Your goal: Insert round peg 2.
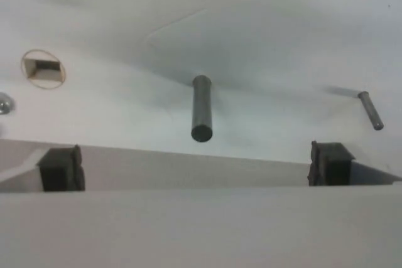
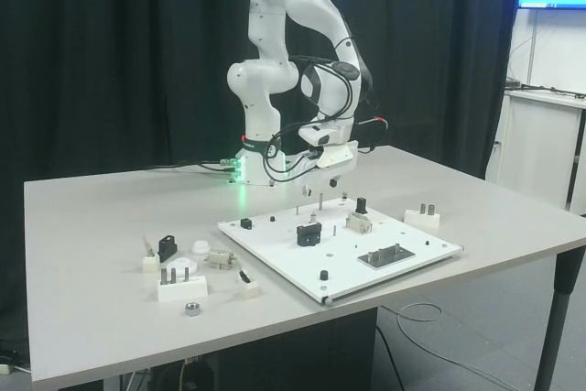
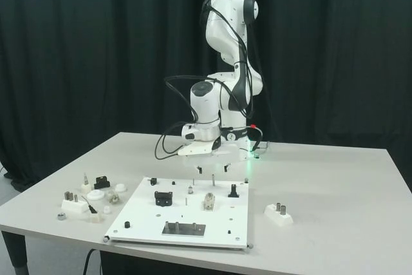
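In the wrist view a grey round peg (image 1: 201,108) stands upright on the white board (image 1: 125,111), beyond the gap between my fingertips. My gripper (image 1: 195,166) is open, its two black pads (image 1: 61,169) wide apart with nothing between them. A thinner pin (image 1: 370,110) stands off to one side, and a round mark with a square hole (image 1: 43,68) lies on the other. From the room, the gripper (image 2: 323,182) (image 3: 210,165) hovers a little above the far edge of the white board (image 2: 275,246) (image 3: 138,218).
The board carries black fixtures (image 2: 309,235) (image 3: 163,198) and a grey metal plate (image 2: 382,256) (image 3: 183,228). A white holder with two pegs (image 2: 422,215) (image 3: 278,214) sits right of the board. Left of it lie another peg holder (image 2: 180,283) (image 3: 72,203), a nut (image 2: 192,309) and small parts.
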